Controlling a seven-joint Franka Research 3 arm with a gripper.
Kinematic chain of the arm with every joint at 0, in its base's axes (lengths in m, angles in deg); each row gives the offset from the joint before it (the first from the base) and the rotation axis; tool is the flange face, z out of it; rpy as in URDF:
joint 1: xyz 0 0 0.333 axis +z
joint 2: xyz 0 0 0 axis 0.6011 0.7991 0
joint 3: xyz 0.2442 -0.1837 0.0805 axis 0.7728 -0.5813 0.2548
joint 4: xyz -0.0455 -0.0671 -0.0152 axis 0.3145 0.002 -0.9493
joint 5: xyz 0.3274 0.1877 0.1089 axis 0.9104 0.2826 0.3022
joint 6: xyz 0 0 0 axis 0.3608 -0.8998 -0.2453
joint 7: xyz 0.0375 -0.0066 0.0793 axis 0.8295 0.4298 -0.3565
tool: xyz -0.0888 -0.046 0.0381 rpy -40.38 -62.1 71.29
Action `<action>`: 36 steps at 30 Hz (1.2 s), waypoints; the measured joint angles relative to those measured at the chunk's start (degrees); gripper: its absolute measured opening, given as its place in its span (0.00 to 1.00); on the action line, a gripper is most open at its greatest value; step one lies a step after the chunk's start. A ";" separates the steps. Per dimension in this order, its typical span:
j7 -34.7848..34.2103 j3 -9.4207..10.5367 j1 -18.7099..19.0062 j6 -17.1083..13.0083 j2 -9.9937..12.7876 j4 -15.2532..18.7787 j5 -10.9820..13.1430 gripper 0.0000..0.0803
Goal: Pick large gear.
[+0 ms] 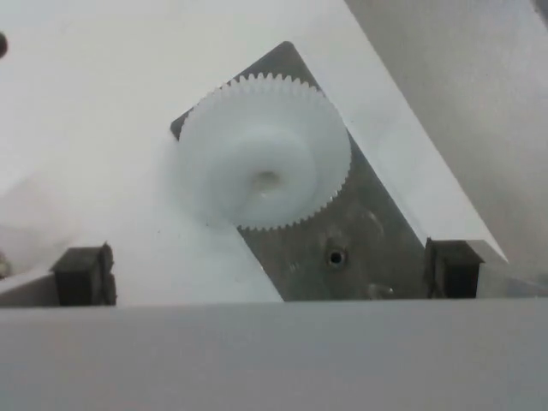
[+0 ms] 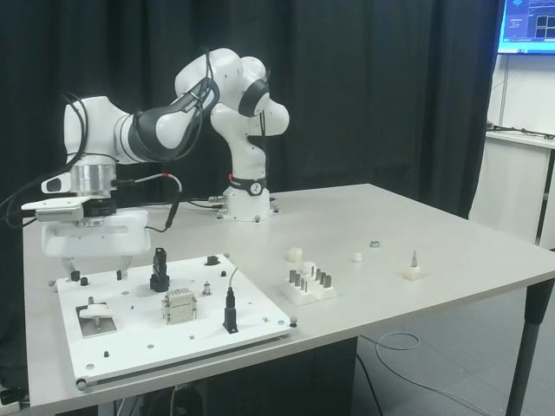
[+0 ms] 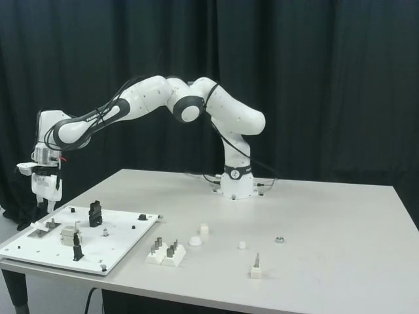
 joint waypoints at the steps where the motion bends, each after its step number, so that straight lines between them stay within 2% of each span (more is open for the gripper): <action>1: 0.01 0.00 0.26 -0.78 -0.19 0.62 0.00 1.00; 10: 1.56 0.01 2.05 -7.74 -1.65 5.08 0.37 1.00; 17: 5.03 0.10 2.81 -12.06 -2.08 7.86 3.09 1.00; 23: 11.19 0.57 2.91 -14.41 -2.08 10.06 7.55 1.00; 31: 21.59 1.13 2.90 -16.34 -2.08 11.97 14.93 1.00; 36: 26.13 1.21 2.90 -17.44 -2.08 12.21 18.08 1.00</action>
